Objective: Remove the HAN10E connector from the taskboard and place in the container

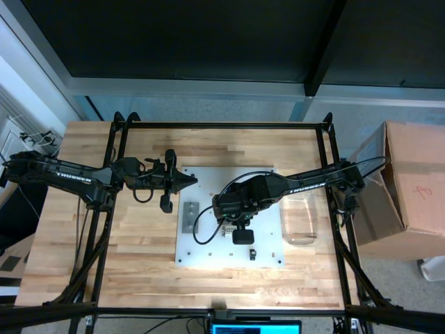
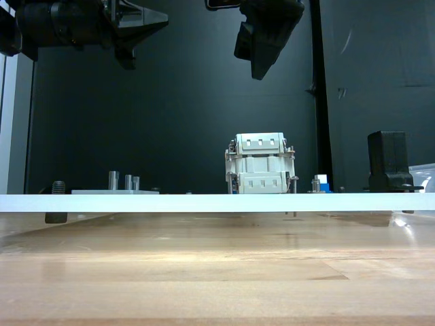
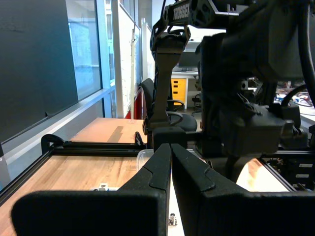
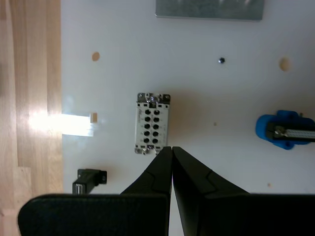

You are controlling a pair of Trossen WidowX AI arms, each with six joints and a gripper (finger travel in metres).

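Over the board [image 1: 208,250], the clenched right tool [image 4: 172,148] hangs above the connector [image 4: 153,123], seated upright, seemingly rigid and light, best gripped across its long sides; the clenched left tool [image 3: 171,145] hangs far-left.

1. In the low view the top edge cuts off the left end effector [image 2: 160,20] and the right end effector [image 2: 262,64].
2. There only a sliver of the container [image 2: 426,170] shows, at the right edge.
3. From above, the right arm [image 1: 306,183] hides most of the HAN10E connector [image 1: 226,227].
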